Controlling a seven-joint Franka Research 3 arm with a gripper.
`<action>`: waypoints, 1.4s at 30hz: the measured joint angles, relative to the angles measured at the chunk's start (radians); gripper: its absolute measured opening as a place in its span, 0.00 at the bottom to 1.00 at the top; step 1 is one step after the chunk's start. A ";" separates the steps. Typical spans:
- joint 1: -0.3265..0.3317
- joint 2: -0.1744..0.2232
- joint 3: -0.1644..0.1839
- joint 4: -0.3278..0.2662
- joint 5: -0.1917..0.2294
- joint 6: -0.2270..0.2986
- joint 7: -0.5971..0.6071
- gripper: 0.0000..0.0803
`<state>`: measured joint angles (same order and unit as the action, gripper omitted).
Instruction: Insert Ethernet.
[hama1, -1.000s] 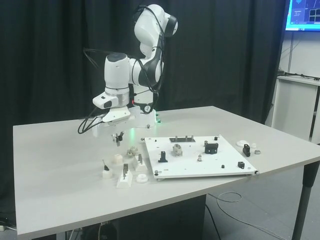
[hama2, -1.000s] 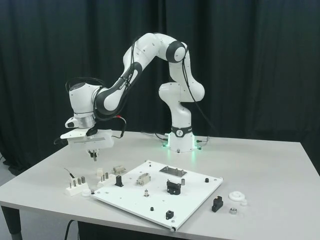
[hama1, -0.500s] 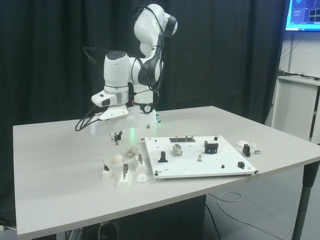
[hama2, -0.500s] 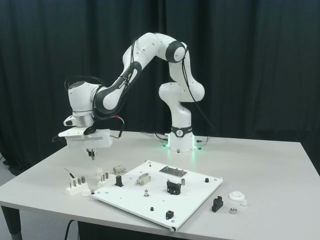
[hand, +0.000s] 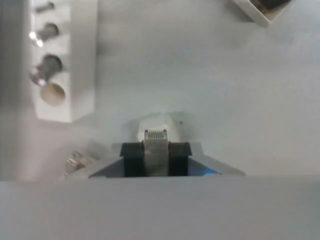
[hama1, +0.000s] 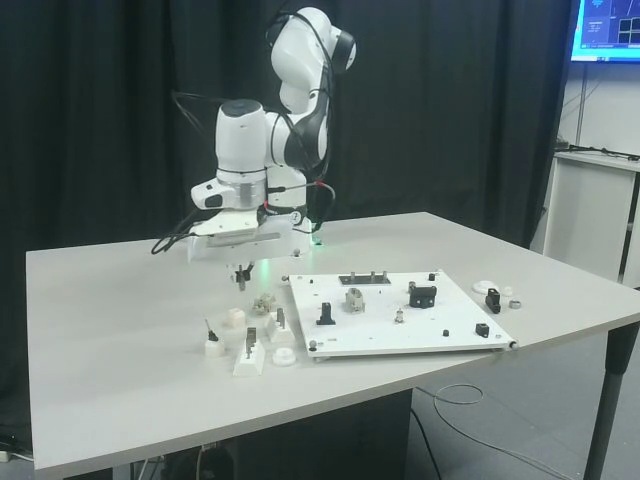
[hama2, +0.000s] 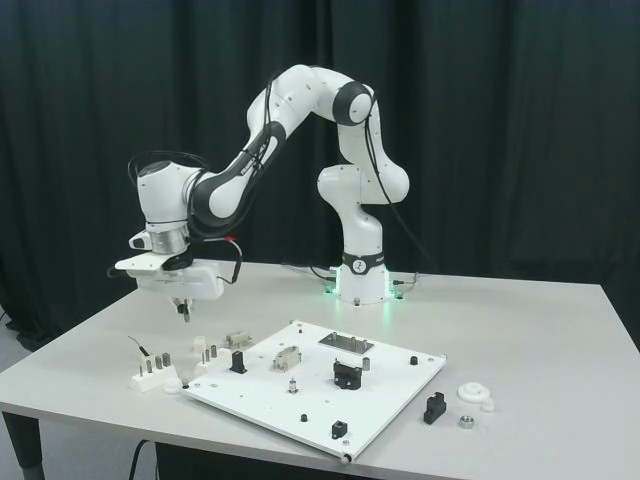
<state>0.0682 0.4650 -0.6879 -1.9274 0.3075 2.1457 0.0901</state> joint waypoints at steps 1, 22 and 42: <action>0.001 0.000 0.003 0.003 0.000 -0.004 0.020 0.12; 0.024 -0.001 0.038 0.107 0.000 -0.153 0.487 0.12; 0.078 -0.004 0.102 0.138 0.059 -0.216 0.999 0.12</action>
